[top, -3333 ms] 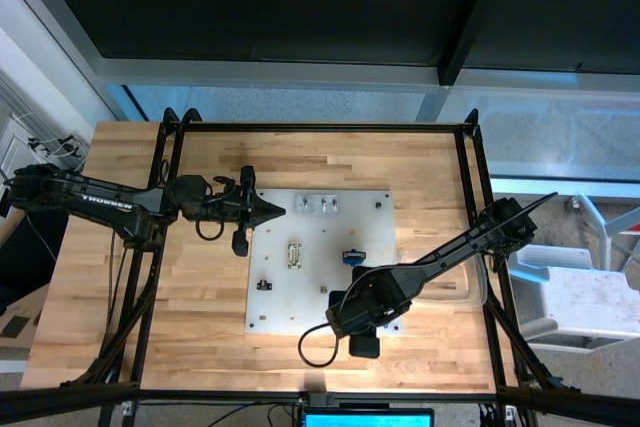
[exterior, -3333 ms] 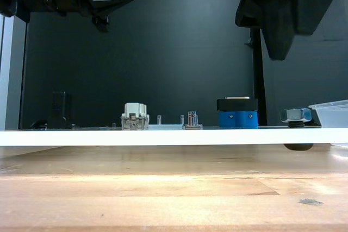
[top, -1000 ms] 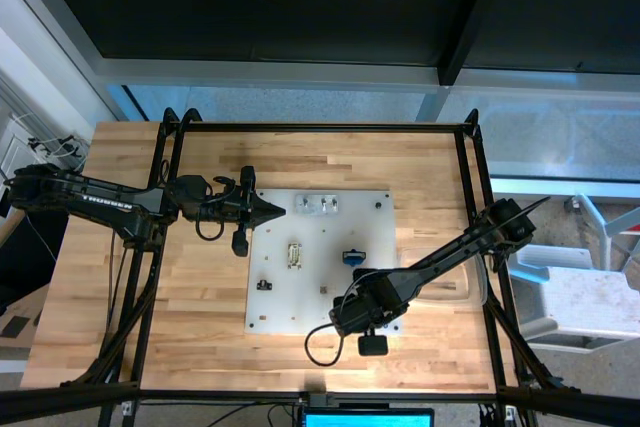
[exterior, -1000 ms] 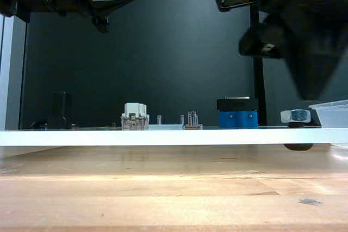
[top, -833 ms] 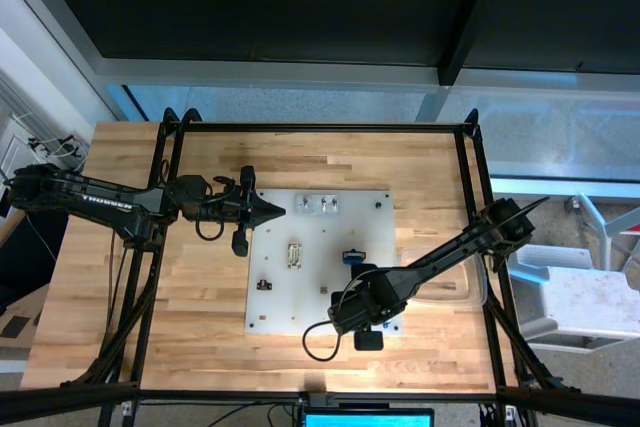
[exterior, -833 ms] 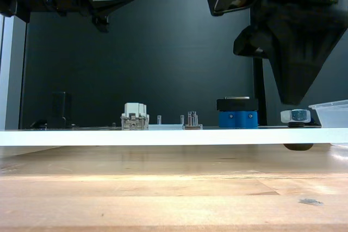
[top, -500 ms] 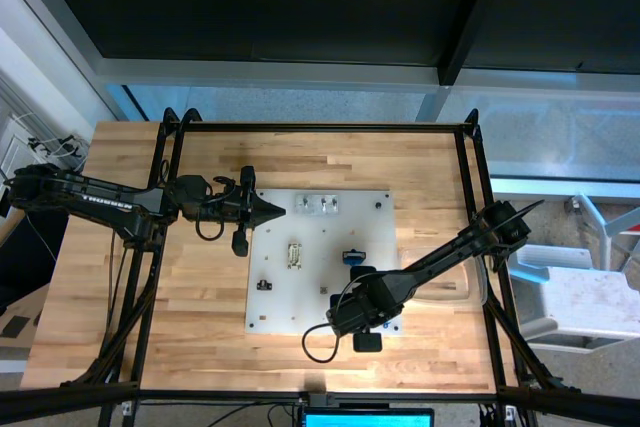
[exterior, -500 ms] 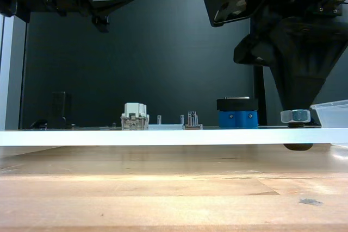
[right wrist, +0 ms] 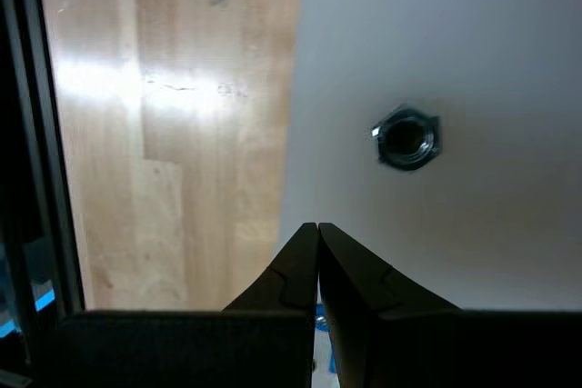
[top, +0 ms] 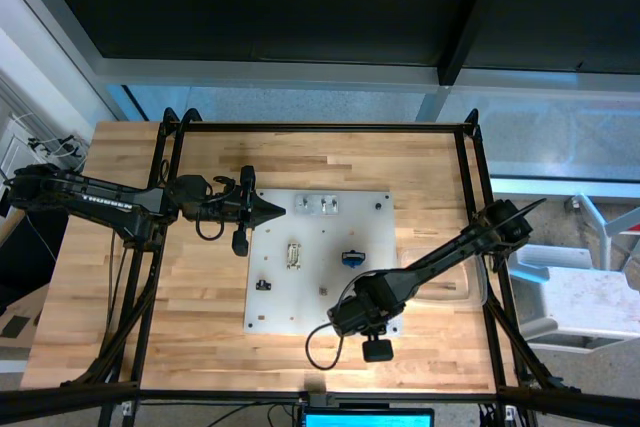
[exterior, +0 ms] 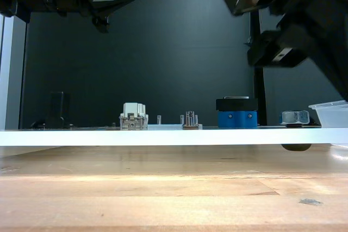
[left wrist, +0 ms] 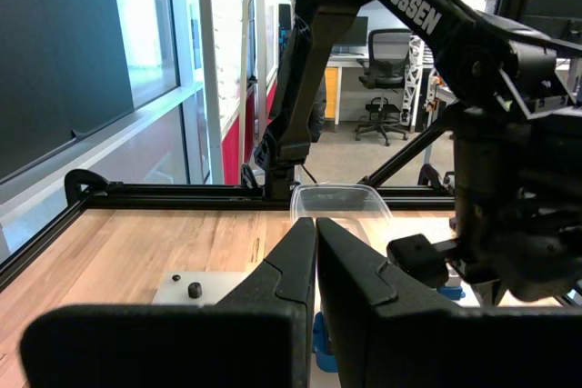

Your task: Pick the M12 fastener and fasten on the M12 threads

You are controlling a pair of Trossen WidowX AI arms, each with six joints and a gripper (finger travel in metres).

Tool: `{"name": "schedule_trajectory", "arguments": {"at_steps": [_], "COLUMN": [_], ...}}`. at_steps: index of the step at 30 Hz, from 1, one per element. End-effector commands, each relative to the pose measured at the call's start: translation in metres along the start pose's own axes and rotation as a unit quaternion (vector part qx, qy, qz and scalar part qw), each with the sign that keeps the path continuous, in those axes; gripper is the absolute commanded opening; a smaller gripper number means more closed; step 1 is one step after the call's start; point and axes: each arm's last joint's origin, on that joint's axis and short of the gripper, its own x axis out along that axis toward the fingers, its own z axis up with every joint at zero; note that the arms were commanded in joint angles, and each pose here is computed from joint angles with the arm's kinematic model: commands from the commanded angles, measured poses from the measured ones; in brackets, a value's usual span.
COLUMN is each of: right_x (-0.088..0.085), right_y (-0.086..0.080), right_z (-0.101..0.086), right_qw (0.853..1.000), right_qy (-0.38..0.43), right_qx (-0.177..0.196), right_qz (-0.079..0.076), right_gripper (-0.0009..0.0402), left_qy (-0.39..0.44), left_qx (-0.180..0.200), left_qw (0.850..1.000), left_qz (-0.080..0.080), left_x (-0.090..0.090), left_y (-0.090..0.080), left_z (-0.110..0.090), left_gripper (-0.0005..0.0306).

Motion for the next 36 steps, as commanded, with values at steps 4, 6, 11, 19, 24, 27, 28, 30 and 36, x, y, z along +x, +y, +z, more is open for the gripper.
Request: {"name": "schedule_trajectory", "arguments": {"at_steps": [4, 6, 11, 19, 24, 27, 28, 30, 36], "right_x": [-0.014, -0.014, -0.004, 0.004, 0.006, 0.007, 0.007, 0.008, 0.011], "right_y": [-0.004, -0.006, -0.006, -0.005, -0.006, -0.006, -0.006, -0.006, -0.007], "right_z": [0.000, 0.001, 0.004, 0.007, 0.006, 0.006, 0.005, 0.005, 0.004], "right_qw": [0.996, 0.992, 0.991, 0.992, 0.992, 0.992, 0.992, 0.992, 0.992], "right_qy": [-0.053, -0.069, -0.068, -0.069, -0.070, -0.068, -0.067, -0.066, -0.069], "right_qx": [0.023, 0.039, 0.041, 0.038, 0.038, 0.039, 0.039, 0.039, 0.047], "right_qz": [-0.073, -0.101, -0.106, -0.101, -0.100, -0.100, -0.100, -0.101, -0.097], "right_gripper": [0.0000, 0.0000, 0.0000, 0.0000, 0.0000, 0.0000, 0.0000, 0.0000, 0.0000], "left_qy": [0.000, 0.000, 0.000, 0.000, 0.000, 0.000, 0.000, 0.000, 0.000], "left_qx": [0.000, 0.000, 0.000, 0.000, 0.000, 0.000, 0.000, 0.000, 0.000], "left_qw": [1.000, 1.000, 1.000, 1.000, 1.000, 1.000, 1.000, 1.000, 1.000], "left_qz": [0.000, 0.000, 0.000, 0.000, 0.000, 0.000, 0.000, 0.000, 0.000], "left_x": [0.000, 0.000, 0.000, 0.000, 0.000, 0.000, 0.000, 0.000, 0.000], "left_y": [0.000, 0.000, 0.000, 0.000, 0.000, 0.000, 0.000, 0.000, 0.000], "left_z": [0.000, 0.000, 0.000, 0.000, 0.000, 0.000, 0.000, 0.000, 0.000], "left_gripper": [0.0000, 0.0000, 0.0000, 0.0000, 0.0000, 0.0000, 0.0000, 0.0000, 0.0000]}}
